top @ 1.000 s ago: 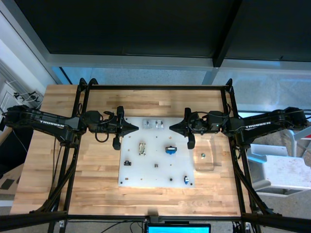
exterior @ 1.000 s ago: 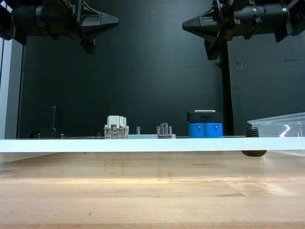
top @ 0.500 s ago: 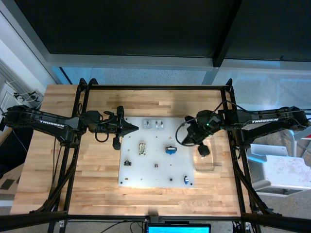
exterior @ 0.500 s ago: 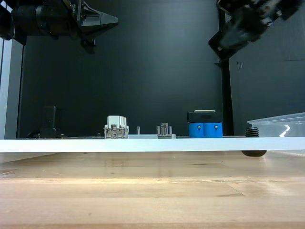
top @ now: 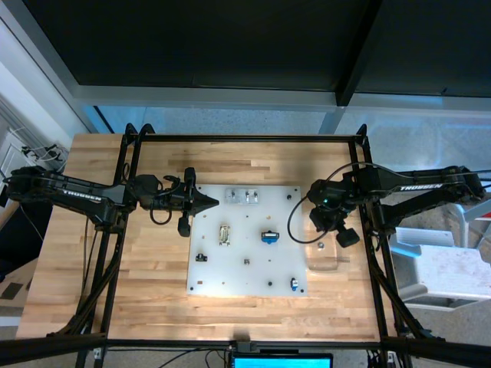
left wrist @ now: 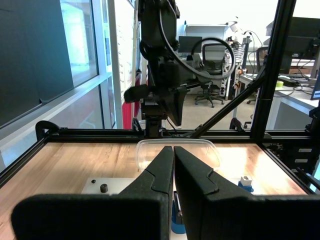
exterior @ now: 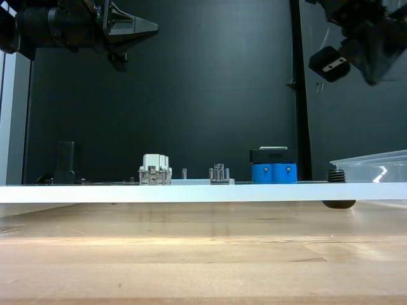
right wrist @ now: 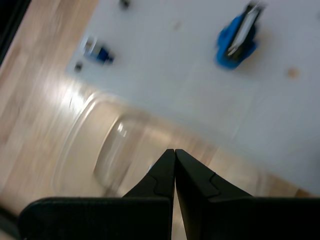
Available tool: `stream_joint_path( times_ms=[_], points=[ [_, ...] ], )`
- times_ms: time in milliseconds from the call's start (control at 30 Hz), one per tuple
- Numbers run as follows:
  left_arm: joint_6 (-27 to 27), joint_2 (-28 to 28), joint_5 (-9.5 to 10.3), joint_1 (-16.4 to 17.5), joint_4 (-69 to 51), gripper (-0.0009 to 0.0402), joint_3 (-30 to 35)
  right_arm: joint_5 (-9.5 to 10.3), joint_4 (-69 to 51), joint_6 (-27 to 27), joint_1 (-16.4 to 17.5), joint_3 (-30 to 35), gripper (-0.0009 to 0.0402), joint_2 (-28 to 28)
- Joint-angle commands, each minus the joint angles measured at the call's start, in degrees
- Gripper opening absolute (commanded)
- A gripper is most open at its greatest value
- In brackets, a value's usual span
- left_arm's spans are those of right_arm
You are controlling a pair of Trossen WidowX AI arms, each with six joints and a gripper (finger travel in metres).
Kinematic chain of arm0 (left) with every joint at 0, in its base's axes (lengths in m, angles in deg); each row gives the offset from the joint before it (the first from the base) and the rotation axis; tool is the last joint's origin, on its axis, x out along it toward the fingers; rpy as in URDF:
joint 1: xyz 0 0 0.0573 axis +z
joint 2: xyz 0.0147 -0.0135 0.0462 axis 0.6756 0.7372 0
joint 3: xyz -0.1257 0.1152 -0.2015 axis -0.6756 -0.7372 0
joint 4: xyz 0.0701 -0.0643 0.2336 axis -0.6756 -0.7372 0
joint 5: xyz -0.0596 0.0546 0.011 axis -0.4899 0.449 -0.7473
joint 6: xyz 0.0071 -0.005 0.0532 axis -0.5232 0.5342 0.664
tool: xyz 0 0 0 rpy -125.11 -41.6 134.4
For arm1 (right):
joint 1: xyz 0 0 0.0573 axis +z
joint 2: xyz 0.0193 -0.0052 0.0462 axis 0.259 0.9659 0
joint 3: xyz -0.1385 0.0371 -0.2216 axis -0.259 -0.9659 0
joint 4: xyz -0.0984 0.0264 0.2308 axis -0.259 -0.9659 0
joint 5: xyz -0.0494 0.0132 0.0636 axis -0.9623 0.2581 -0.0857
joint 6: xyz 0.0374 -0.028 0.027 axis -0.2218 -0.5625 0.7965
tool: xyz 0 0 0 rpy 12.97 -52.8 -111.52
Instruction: Pick the M12 fastener and fasten on the M12 threads
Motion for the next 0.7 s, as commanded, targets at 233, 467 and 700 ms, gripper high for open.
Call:
stream_joint_path(
  times_ms=[233,467,700],
  points=[
    [0.00,0.00,0.00,0.00,0.00,0.0000,0.00,-10.34,-7.61,-6.73,3.21,-0.11,0.0000,1.97],
    [0.00,0.00,0.00,0.00,0.00,0.0000,0.00,-10.58,-7.85,-24.37,8.07,-1.79,0.0000,1.99],
    [0.00,0.00,0.00,0.00,0.00,0.0000,0.00,-13.29,-7.85,-34.69,12.70,-2.89,0.0000,3.50]
  ],
)
